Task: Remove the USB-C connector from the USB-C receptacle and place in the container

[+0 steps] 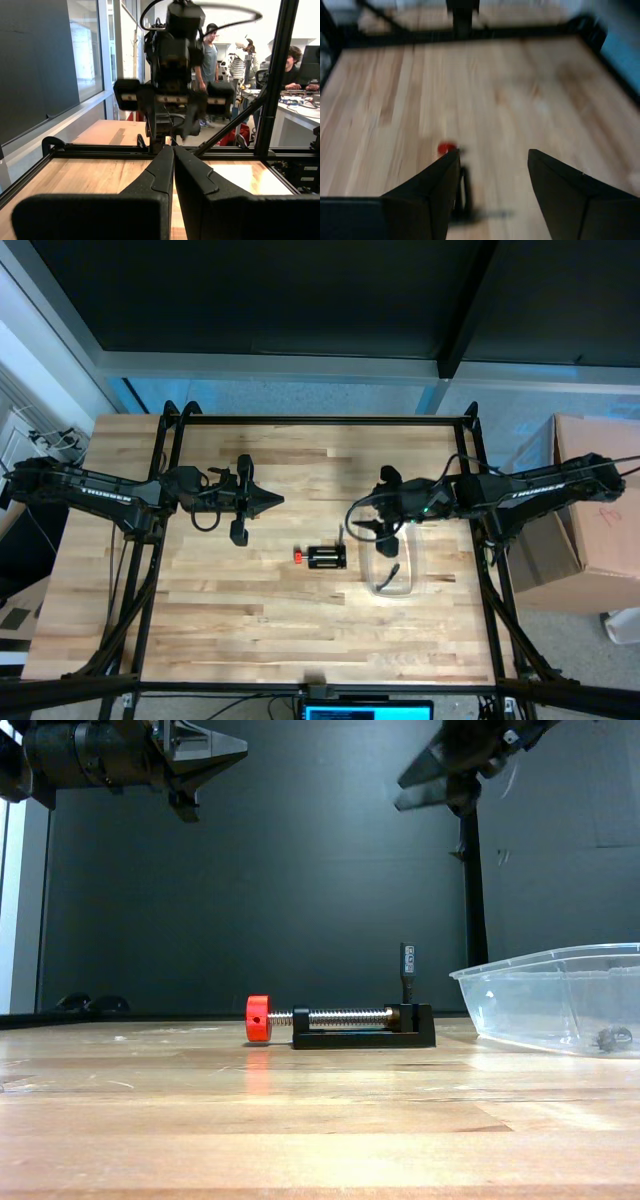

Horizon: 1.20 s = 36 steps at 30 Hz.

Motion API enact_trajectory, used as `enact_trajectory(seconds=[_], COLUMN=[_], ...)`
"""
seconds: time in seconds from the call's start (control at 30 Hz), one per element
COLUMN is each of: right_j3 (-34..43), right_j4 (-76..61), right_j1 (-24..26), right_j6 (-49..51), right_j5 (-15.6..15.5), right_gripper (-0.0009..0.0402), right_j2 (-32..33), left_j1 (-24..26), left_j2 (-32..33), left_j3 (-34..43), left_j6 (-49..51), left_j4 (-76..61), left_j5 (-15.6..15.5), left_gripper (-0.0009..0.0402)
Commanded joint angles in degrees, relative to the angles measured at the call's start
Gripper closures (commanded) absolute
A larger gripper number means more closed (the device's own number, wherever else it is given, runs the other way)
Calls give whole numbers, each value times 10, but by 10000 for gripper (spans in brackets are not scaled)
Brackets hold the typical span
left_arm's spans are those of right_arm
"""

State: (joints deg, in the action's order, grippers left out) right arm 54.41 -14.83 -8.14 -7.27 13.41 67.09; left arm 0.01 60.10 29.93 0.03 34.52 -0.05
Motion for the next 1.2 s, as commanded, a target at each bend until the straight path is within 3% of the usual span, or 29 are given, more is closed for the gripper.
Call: enact_trajectory(seconds=[0.03,0.17,0.3,0.53,0.77,1.2], right_j3=[-27,-64,-101,-155,-179,-201], right_j4=[78,164,245,359,398,429], right_j1=[10,21,44,81,89,90], right_j6=[18,33,35,36,35,26], right_j5=[-1,-4,-54,-109,-136,-136], right_gripper=[243,278,318,394,394,393], right_j2=[-18,-43,-61,-67,-67,-67], left_j1=[0,0,0,0,0,0], left_j2=[0,0,0,0,0,0], left_j3=[0,0,0,0,0,0], left_j6=[0,0,0,0,0,0], left_j4=[0,0,0,0,0,0], left_j5=[0,0,0,0,0,0], left_gripper=[393,393,393,393,393,393])
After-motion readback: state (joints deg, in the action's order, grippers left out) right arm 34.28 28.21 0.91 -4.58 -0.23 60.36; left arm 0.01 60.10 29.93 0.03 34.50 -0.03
